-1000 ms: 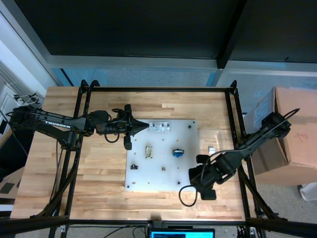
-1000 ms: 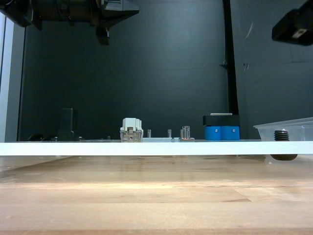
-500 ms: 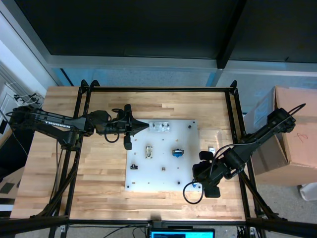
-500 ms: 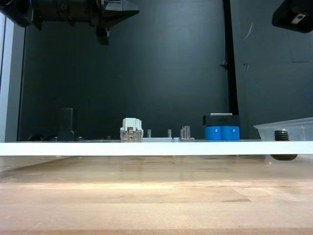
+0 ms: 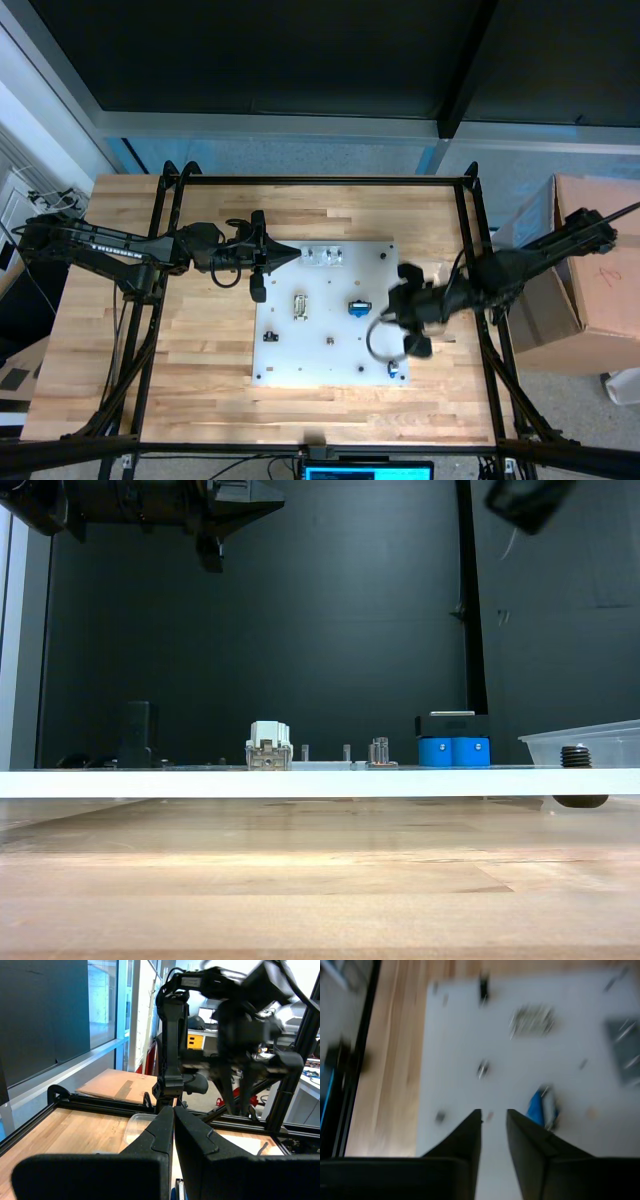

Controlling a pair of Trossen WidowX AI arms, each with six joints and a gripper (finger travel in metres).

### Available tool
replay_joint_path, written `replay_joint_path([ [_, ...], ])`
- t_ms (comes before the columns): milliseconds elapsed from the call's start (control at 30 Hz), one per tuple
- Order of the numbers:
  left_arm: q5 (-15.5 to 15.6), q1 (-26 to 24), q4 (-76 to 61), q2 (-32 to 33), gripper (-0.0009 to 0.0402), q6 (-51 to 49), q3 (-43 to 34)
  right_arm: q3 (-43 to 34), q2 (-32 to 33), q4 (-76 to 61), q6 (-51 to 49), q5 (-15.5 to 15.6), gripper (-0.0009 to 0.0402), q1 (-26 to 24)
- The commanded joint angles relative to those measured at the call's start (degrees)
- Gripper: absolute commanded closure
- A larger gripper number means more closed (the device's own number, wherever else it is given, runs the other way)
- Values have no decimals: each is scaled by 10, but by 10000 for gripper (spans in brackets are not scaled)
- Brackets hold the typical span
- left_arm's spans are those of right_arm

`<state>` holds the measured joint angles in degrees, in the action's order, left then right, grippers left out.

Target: Pick the RJ45 connector and install on the taskboard

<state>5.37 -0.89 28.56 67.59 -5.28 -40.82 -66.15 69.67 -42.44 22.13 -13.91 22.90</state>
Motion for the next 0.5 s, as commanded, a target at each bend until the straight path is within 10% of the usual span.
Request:
replay_joint_path([
  [33, 0, 0, 0, 0, 393, 0, 0, 35, -35, 88, -49, 6, 398, -53],
  [500, 0, 0, 0, 0, 393, 0, 0, 189, -144, 435, -182, 132, 393, -230],
])
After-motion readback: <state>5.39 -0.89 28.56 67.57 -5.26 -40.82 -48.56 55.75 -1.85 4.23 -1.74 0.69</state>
